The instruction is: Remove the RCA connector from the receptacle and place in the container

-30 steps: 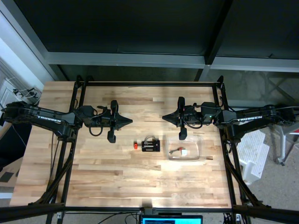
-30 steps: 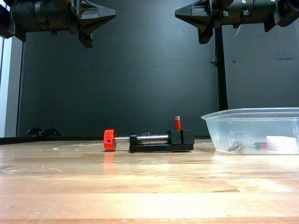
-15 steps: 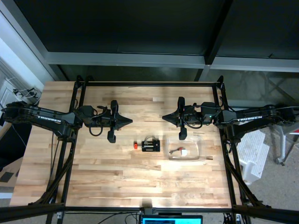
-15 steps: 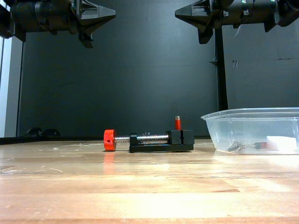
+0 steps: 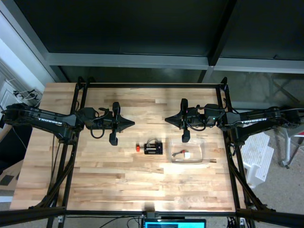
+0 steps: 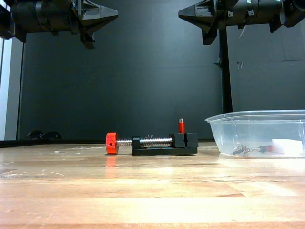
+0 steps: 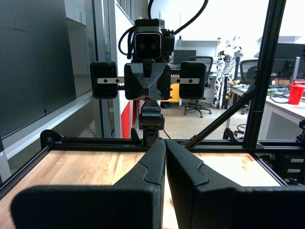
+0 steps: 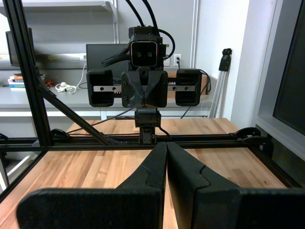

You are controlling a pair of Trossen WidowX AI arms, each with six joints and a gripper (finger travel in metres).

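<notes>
The RCA connector [image 5: 178, 153] [image 6: 252, 149], a thin grey plug with a reddish part, lies inside the container [image 5: 202, 153] [image 6: 224, 129], beside a small white piece [image 5: 187, 155]. Left of the container, the black receptacle [image 5: 153, 148] [image 6: 164, 144] sits on the table with its orange-red knob [image 6: 111, 142] pointing left and a short red post [image 6: 181, 125] on top. My left gripper [image 5: 133, 123] [image 6: 116, 15] [image 7: 165, 143] hangs shut high above the table, up and left of the receptacle. Facing it from the right, my right gripper [image 5: 166, 119] [image 6: 180, 14] [image 8: 167, 145] is also shut, above and behind the container.
A black metal frame [image 5: 152, 85] runs around the wooden table [image 5: 118, 180]. In each wrist view the opposite arm [image 7: 151, 76] [image 8: 144, 81] faces the camera across the table. A dark upright post [image 6: 224, 71] stands behind the container.
</notes>
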